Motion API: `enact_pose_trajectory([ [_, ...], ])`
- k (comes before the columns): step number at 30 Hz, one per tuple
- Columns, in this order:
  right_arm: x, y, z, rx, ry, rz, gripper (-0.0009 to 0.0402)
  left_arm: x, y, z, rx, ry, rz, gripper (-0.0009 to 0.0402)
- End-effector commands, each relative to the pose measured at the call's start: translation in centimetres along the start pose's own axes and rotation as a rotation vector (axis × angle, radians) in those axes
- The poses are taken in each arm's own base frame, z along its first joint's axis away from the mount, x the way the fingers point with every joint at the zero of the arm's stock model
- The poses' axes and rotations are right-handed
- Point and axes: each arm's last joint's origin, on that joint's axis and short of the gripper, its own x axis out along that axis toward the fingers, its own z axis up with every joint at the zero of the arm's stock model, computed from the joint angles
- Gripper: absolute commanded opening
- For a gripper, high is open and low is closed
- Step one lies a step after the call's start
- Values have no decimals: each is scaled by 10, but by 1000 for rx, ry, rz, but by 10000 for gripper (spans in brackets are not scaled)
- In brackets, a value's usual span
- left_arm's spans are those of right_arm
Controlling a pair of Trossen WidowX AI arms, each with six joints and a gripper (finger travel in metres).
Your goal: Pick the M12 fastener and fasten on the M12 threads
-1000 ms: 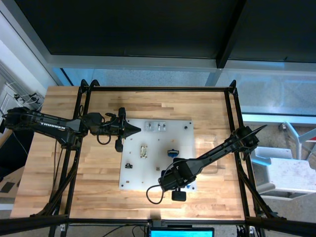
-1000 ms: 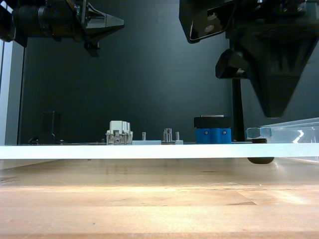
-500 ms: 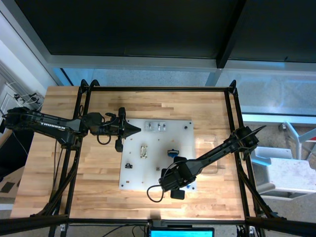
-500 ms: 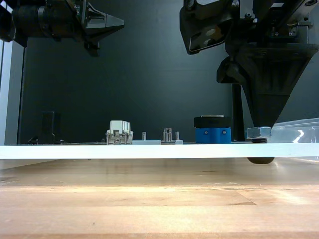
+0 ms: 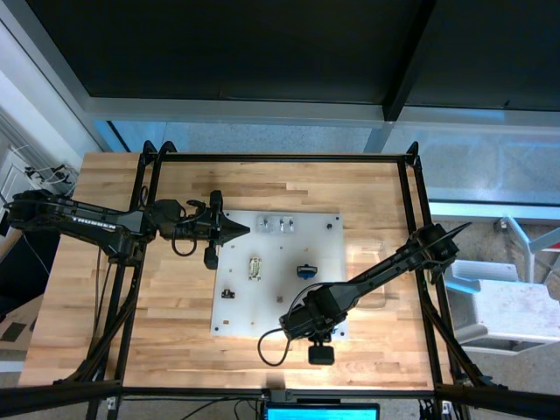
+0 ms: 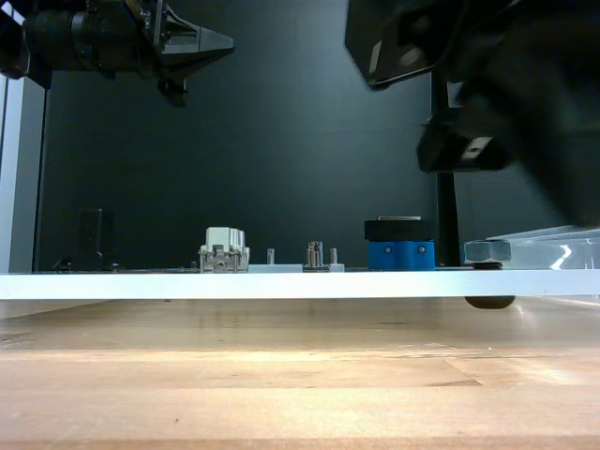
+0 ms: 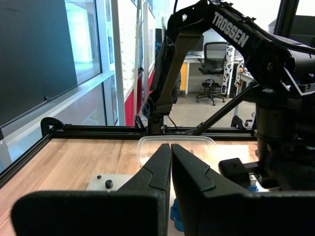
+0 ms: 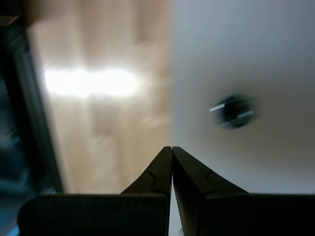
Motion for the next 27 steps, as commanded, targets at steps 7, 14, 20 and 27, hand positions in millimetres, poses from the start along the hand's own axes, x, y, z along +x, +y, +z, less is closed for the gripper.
enact_pose_trajectory([
  [7, -9, -4, -2, 40, -67, -155, 0, 0, 0, 0, 0, 0, 0, 0],
  [14, -7, -9, -1, 51, -119, -275, 0, 0, 0, 0, 0, 0, -1, 0],
  [20, 0, -12, 2, 57, -116, -294, 0, 0, 0, 0, 0, 0, 0, 0],
  [27, 1, -10, 3, 67, -102, -230, 0, 0, 0, 0, 0, 0, 0, 0],
])
